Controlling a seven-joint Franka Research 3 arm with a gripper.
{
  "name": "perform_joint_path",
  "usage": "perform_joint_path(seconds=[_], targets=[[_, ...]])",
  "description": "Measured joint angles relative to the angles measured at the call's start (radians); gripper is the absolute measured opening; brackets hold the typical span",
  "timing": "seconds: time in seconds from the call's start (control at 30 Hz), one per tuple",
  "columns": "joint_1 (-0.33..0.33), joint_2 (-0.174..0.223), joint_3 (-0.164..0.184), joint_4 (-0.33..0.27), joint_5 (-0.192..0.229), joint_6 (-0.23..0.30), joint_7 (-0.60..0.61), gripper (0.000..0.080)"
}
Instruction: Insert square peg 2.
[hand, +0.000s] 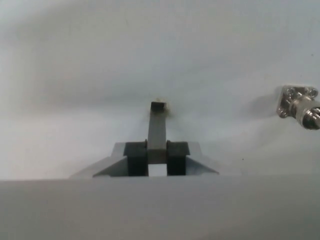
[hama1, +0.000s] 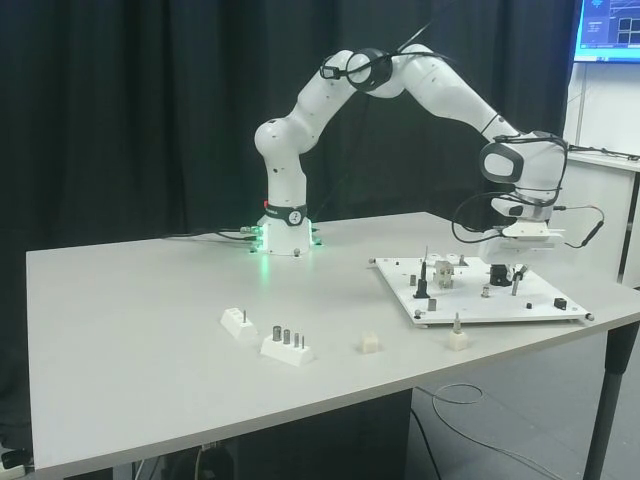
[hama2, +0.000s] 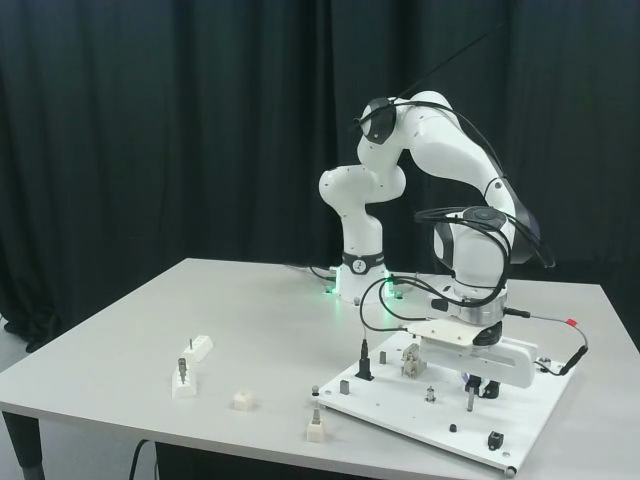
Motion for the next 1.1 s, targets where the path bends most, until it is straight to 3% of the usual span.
perform_joint_path(seconds=[1.1], targets=[[0.000, 0.004, -0.005, 0.000, -0.008, 0.019, 0.000, 0.0075]])
